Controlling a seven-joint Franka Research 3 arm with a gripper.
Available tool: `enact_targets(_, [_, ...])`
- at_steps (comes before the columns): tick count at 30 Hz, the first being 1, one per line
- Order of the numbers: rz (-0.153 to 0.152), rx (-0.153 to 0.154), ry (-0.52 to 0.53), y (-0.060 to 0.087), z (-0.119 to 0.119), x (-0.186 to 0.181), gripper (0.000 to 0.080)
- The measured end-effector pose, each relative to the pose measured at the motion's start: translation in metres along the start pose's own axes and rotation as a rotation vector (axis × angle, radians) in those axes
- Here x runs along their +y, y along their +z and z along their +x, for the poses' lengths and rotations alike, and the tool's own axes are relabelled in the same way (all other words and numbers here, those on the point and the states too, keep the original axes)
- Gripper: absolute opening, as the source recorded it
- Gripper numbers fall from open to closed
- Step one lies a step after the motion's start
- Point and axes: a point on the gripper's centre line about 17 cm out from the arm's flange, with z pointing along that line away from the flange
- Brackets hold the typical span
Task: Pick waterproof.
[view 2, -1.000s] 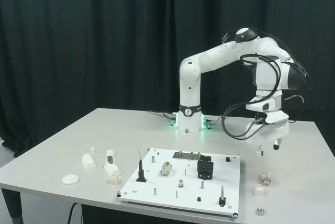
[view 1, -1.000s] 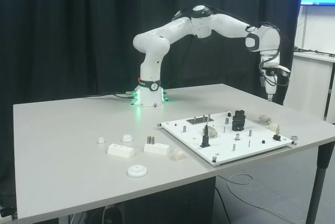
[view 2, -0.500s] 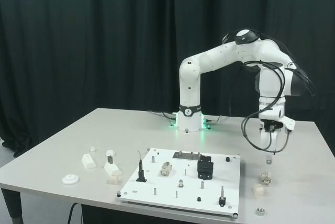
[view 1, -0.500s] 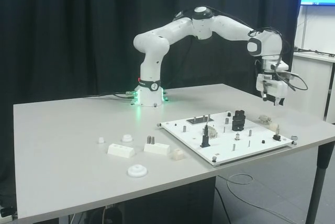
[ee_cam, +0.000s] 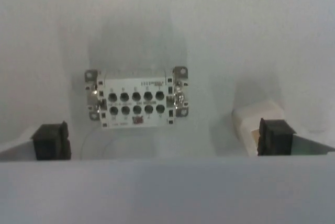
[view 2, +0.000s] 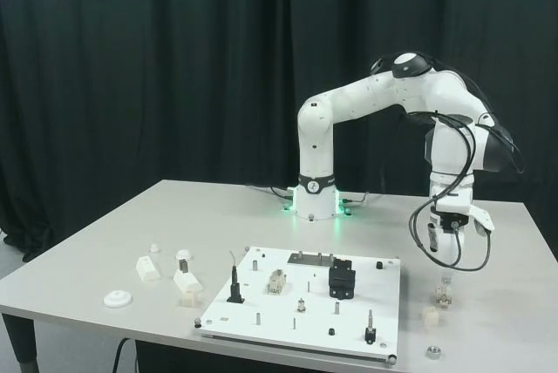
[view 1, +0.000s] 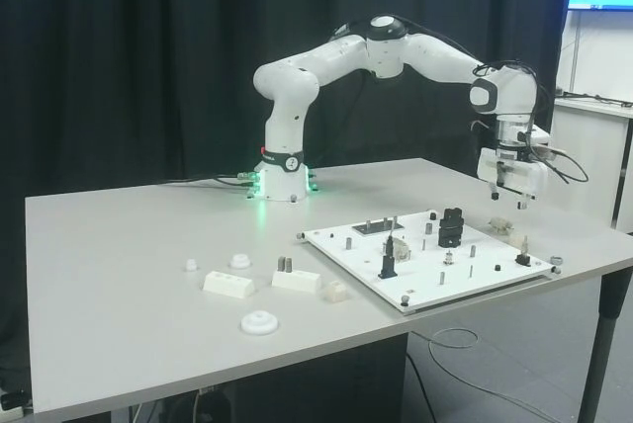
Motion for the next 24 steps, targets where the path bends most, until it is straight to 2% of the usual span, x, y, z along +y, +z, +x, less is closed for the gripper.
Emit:
enact_targets(9, [0.047,-0.001,-0.029,0.012,-0.008,-0.003,0.08])
enact_targets(15, [0.077,0.007,-0.034,0.019,-0.004,-0.007,0.08])
enact_targets(24, [0.105,0.017,-0.047,0.027,0.006,-0.014,0.08])
